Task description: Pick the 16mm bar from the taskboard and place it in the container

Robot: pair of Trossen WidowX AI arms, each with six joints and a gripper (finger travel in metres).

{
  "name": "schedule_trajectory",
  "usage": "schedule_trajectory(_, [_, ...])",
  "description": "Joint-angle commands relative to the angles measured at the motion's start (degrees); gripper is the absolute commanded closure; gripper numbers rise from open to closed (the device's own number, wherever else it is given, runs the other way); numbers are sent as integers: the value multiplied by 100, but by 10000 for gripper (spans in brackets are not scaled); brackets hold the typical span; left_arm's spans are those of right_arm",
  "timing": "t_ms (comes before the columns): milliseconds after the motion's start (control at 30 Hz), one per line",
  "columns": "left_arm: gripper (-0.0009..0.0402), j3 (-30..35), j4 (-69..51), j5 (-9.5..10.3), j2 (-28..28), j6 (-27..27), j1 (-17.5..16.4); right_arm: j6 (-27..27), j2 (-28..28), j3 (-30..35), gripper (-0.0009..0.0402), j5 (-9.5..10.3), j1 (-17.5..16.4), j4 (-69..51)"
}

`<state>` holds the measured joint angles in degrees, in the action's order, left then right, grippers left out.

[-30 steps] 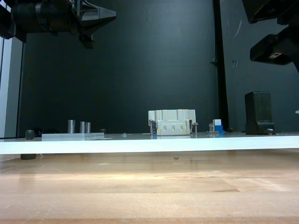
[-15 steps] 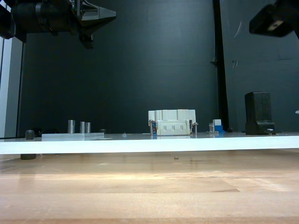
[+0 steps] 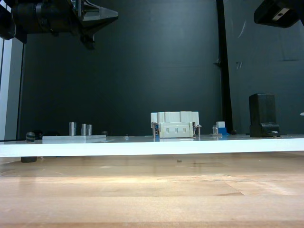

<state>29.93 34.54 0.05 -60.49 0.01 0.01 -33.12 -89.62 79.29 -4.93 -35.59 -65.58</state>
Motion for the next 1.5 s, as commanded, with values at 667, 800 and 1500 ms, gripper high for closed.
schedule_trajectory(667, [393,2,0,-2,0,0,0,-1119,752,-1134,387,-160,-686,13])
schedule_trajectory(800, [393,2,0,-2,0,0,-2,-1346,988,-1421,387,-157,-809,66])
schedule_trajectory(1500, [393,2,0,-2,0,0,0,-2061,1727,-2566,387,-155,-1423,341])
